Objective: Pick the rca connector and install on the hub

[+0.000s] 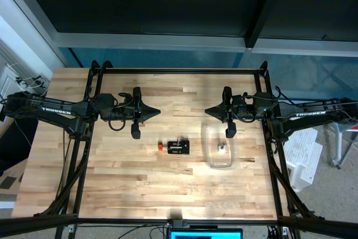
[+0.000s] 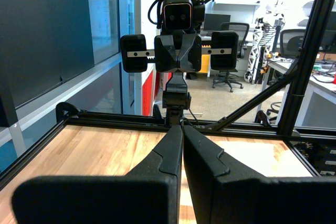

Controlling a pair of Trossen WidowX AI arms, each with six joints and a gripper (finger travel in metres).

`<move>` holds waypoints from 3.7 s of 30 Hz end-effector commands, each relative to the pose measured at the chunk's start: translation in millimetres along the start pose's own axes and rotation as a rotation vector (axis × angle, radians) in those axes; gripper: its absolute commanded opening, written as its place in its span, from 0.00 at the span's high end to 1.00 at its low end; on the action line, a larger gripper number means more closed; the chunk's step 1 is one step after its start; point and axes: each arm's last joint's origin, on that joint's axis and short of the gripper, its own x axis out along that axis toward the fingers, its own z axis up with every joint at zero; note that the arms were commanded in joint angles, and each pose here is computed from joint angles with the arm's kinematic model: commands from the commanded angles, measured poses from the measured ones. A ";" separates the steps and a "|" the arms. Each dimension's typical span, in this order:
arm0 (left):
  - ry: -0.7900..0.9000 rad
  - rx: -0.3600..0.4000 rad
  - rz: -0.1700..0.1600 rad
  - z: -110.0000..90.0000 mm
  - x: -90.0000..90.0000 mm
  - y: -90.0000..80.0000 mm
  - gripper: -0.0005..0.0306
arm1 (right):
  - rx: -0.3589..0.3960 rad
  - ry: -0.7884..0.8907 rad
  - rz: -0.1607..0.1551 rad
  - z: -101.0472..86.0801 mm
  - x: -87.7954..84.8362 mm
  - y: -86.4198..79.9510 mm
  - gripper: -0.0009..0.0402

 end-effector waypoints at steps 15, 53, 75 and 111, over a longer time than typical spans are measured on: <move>0.000 0.000 0.000 0.0 0.1 0.0 0.98 | 0.000 -0.001 0.000 0.2 0.0 0.1 0.98; 0.000 0.000 0.000 0.0 0.1 0.0 0.98 | 0.004 -0.001 0.000 0.1 0.2 0.1 0.98; 0.000 0.000 0.000 0.0 0.1 0.0 0.98 | 0.001 0.118 0.005 -7.5 -0.1 0.7 0.98; 0.000 0.000 0.000 0.0 0.1 0.0 0.98 | 0.019 0.717 -0.035 -10.1 9.3 13.0 0.98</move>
